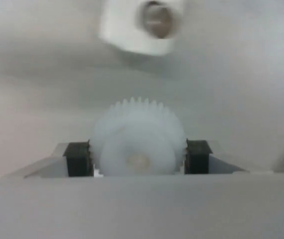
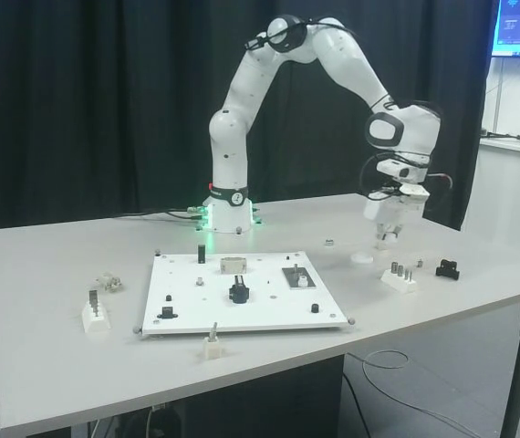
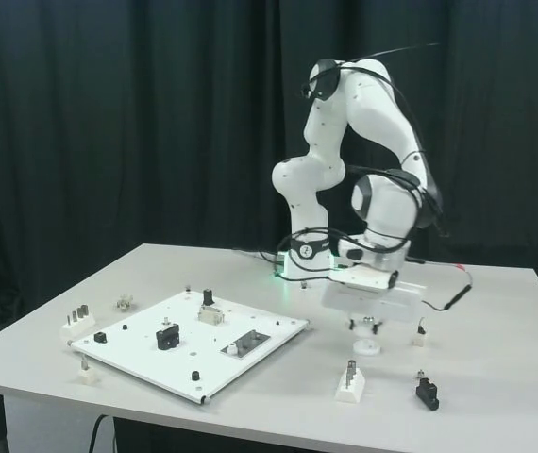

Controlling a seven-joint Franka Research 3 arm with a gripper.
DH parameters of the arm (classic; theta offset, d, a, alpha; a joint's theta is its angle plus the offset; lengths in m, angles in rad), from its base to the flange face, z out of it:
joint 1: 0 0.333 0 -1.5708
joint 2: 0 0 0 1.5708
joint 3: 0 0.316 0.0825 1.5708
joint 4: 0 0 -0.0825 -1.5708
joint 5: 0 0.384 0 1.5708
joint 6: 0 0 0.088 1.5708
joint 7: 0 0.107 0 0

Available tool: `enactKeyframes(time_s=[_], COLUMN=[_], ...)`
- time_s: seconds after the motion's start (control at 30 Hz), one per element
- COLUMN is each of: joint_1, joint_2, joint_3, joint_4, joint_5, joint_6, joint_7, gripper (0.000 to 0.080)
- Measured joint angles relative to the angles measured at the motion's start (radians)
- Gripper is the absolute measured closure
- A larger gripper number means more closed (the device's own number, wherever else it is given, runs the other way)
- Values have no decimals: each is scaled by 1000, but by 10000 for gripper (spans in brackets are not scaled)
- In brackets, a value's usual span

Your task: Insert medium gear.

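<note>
White arm point(image 2: 242, 91), green-lit base point(image 2: 226, 212), apparently black tool pads point(image 1: 77, 159).

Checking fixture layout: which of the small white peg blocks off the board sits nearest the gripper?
The white peg block right of the white board, close by the gripper; the others sit left and in front.

- In the wrist view the lower part of the white gear point(image 1: 138, 142) is cut off behind the gripper's point(image 1: 138, 158) grey body; its bore is a blur
- A white block point(image 1: 142, 25) beyond it is blurred and clipped by the picture's edge
- In both room views the gear is too small to make out
</note>
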Motion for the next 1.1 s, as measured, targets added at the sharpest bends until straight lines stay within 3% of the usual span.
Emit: enactKeyframes(time_s=[0.27,0.57,1.1], joint_1=[-86,-194,-375], joint_2=[-49,-110,-193], joint_3=[2,20,58], joint_4=[-30,-99,-253], joint_5=[-61,-71,-49], joint_6=[-21,-10,151], joint_7=[-26,-87,-254], gripper=[404,404,404])
